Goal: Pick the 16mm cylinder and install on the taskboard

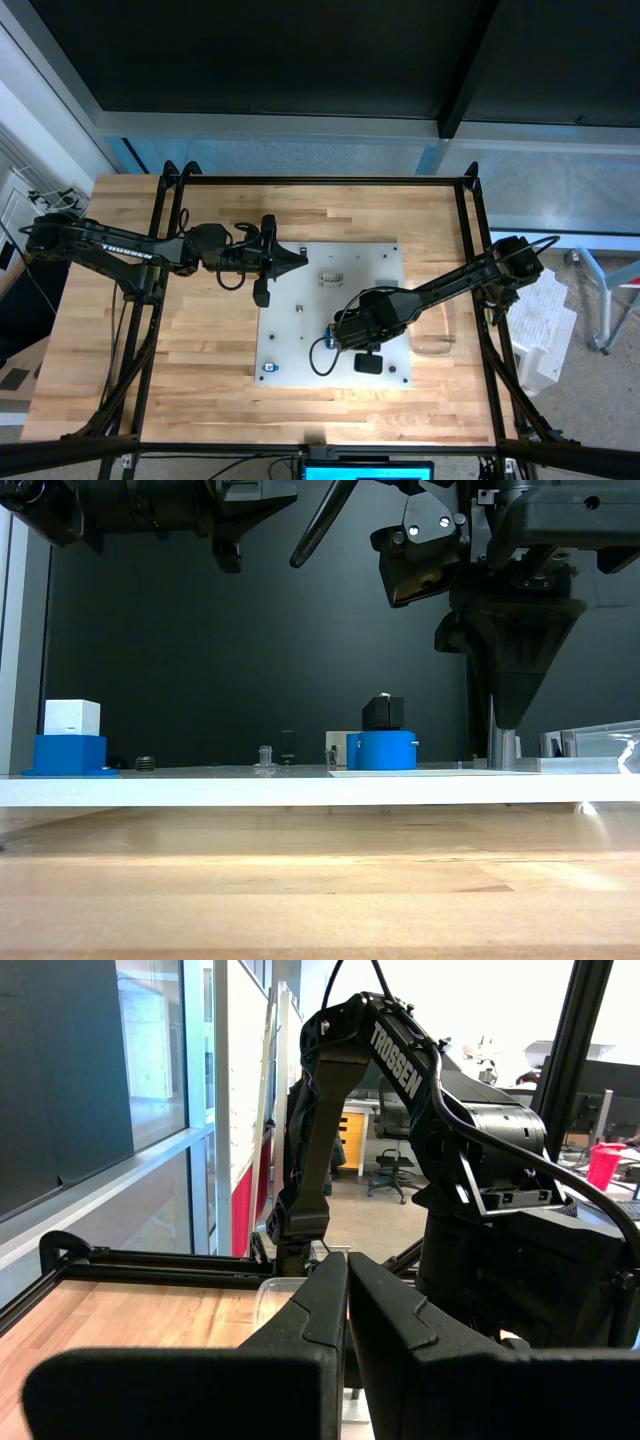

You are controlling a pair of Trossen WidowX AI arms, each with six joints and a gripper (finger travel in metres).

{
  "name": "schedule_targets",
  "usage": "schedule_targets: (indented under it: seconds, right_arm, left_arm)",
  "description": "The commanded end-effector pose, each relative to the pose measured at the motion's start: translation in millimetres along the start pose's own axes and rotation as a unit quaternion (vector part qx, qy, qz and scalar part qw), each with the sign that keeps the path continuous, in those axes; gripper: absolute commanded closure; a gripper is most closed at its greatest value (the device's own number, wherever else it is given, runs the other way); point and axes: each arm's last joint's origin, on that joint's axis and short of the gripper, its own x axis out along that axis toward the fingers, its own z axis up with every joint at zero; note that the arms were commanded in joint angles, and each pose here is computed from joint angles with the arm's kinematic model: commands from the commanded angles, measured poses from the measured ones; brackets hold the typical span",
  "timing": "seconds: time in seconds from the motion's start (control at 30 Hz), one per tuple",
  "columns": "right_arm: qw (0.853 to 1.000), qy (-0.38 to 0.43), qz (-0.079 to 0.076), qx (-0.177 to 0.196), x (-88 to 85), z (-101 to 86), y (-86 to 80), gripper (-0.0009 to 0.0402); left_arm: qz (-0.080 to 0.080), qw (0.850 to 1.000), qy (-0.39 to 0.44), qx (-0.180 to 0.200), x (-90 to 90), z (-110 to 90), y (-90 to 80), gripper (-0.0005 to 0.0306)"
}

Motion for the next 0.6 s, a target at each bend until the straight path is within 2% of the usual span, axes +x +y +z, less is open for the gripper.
schedule_targets:
  seconds: [0.03,0.23,0.6]
  right_arm:
    - [1.000,0.000,0.000,0.000,-0.9,-0.1,0.0,0.0381]
    - [1.000,-0.002,0.000,-0.001,-0.2,-0.1,0.2,0.0381]
    - [1.000,-0.014,0.007,0.000,12.4,-0.9,0.6,0.0381]
  left_arm:
    - [0.000,1.000,0.000,0.000,0.1,0,0.1,0.0300]
    - [0.000,1.000,0.000,0.000,0.1,0,0.0,0.0300]
    - [0.000,1.000,0.000,0.000,0.1,0,0.1,0.0300]
